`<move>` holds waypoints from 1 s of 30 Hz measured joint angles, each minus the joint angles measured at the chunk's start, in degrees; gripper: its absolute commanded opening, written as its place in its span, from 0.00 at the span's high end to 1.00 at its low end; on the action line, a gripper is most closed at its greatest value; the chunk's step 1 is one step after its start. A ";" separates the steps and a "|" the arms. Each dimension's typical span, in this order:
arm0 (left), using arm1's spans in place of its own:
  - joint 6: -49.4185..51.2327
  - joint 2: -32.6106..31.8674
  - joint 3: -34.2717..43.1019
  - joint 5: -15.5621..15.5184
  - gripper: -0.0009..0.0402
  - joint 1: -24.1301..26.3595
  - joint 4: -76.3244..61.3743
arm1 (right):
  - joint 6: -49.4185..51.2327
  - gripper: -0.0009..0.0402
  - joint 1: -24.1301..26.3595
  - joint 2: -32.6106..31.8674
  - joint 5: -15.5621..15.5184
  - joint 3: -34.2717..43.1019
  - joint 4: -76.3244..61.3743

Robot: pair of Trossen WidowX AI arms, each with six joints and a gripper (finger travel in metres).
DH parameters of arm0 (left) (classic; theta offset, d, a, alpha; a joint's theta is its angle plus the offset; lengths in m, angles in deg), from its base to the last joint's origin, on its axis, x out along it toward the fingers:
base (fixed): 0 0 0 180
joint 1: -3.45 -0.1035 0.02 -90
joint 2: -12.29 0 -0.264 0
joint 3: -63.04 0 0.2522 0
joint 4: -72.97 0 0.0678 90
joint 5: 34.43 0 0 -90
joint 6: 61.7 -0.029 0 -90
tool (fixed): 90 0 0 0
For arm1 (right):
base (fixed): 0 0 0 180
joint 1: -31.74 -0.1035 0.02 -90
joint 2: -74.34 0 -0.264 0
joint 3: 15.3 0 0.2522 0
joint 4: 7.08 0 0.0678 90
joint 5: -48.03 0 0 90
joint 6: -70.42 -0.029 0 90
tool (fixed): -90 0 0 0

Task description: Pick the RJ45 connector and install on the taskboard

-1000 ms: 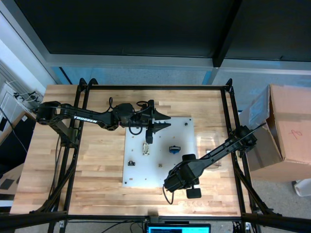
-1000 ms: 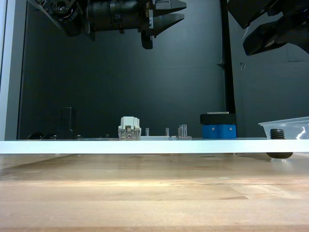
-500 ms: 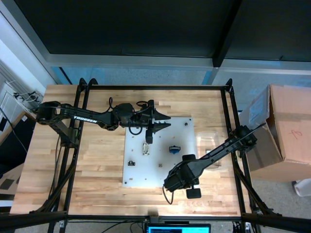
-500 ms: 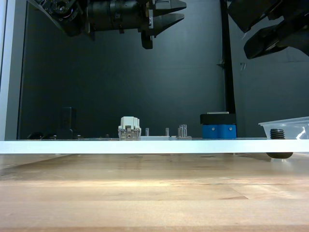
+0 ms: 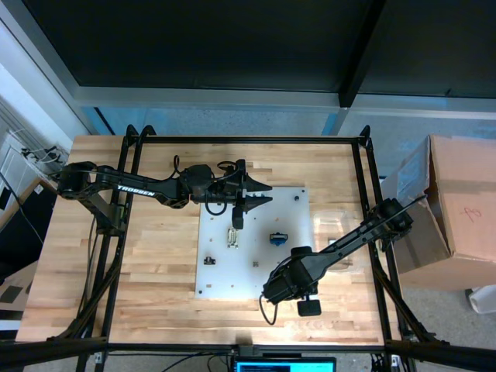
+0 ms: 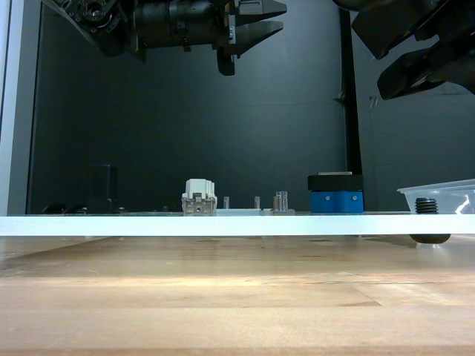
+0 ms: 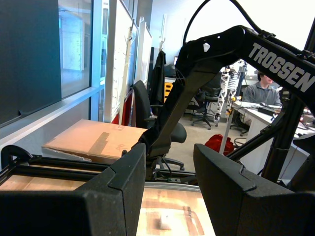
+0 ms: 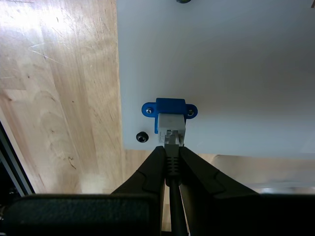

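Right hand [image 8: 171, 150] is pinched shut on the RJ45 connector [image 8: 172, 139]. The plug sits at its fingertips, up in the air and clear of the blue port [image 8: 170, 109] just beyond. My guess is it's light, stiff plastic with a snappable clip, so grip the boot behind it. Left hand [image 5: 270, 194] hangs spread apart, well off. Count: one connector, one port, one taskboard [image 8: 246, 73], two hands.

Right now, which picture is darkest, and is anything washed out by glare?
Low view: darkest, the open left pincer a silhouette high over the taskboard. Right wrist view: glare on the wooden table; the right pincer holds the RJ45 connector above the taskboard. Left wrist view: bright room beyond washes out.
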 measured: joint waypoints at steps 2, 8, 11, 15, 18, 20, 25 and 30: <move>0.02 0.00 -0.02 0.00 0.66 0.00 0.00 | 0.00 0.98 0.04 -0.02 -0.35 -0.24 0.35; 0.00 0.00 0.00 -0.02 0.66 0.00 0.02 | 0.04 0.97 0.04 0.13 -0.37 -0.11 0.42; 0.00 0.00 -0.02 0.00 0.66 0.00 0.02 | 0.13 0.94 0.04 0.20 -0.37 0.17 0.15; 0.00 0.00 -0.02 -0.02 0.66 0.00 0.02 | 0.46 0.87 0.00 0.24 -0.33 0.42 -0.11; 0.02 0.00 -0.02 0.00 0.66 0.00 0.00 | 0.48 0.81 0.00 0.31 -0.33 0.28 0.20; 0.00 0.00 -0.02 0.00 0.66 0.00 0.00 | 0.46 0.78 0.00 0.31 -0.44 0.33 0.33; 0.00 0.00 -0.02 0.00 0.66 0.00 0.02 | 0.48 0.73 0.07 0.57 -0.24 0.90 -0.28; 0.00 0.00 -0.02 0.00 0.66 0.00 0.02 | 0.48 0.68 0.17 2.14 0.92 1.53 -1.70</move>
